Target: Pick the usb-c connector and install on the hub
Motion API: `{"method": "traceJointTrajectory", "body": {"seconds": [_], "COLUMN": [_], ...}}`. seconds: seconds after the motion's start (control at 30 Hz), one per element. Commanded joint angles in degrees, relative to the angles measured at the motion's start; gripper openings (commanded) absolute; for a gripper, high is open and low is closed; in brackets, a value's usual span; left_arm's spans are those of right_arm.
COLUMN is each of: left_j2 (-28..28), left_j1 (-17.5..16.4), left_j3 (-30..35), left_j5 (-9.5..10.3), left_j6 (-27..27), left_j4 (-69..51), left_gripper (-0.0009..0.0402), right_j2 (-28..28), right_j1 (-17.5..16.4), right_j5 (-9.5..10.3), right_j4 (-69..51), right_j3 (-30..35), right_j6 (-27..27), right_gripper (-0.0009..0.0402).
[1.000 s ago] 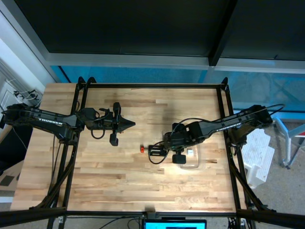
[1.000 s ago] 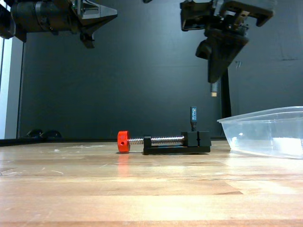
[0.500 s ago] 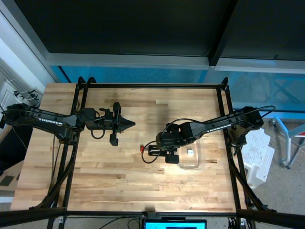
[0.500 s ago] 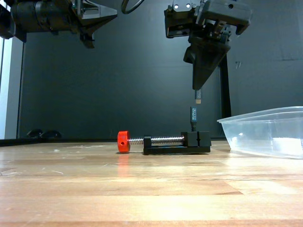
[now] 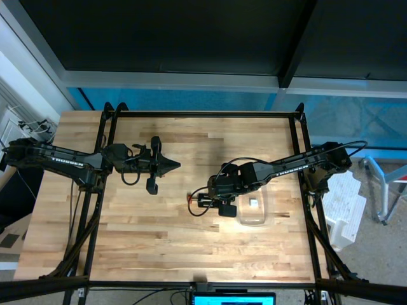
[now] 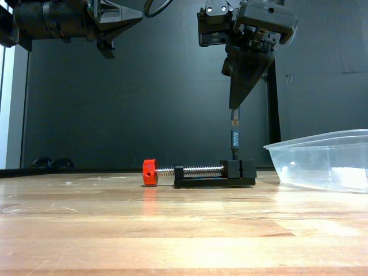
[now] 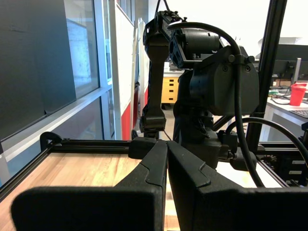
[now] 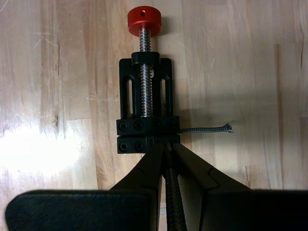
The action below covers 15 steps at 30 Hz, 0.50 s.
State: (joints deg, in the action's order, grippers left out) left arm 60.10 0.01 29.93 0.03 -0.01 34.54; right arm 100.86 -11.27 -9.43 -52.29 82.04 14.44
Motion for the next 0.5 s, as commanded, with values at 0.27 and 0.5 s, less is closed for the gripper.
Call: {"method": "traceJointTrajectory", "body": {"seconds": [0.27, 0.5], "left_j2": [0.00, 0.00], "left_j1": [0.00, 0.00], "left_j3": [0.02, 0.02], "left_j5": [-0.02, -0.02], "left_j6": [0.00, 0.00], "left_j4": [0.00, 0.02], "left_gripper": [0.0000, 0.0000], "right_j2": [-0.02, 0.83], "right_j1": [-0.63, -1.01], "right_j5": [0.26, 0.90], "right_j4": [0.39, 0.94], "right_j3": [-0.02, -0.02], "right_j6": [0.15, 0.28], "right_gripper": [0.0000, 0.0000]}}
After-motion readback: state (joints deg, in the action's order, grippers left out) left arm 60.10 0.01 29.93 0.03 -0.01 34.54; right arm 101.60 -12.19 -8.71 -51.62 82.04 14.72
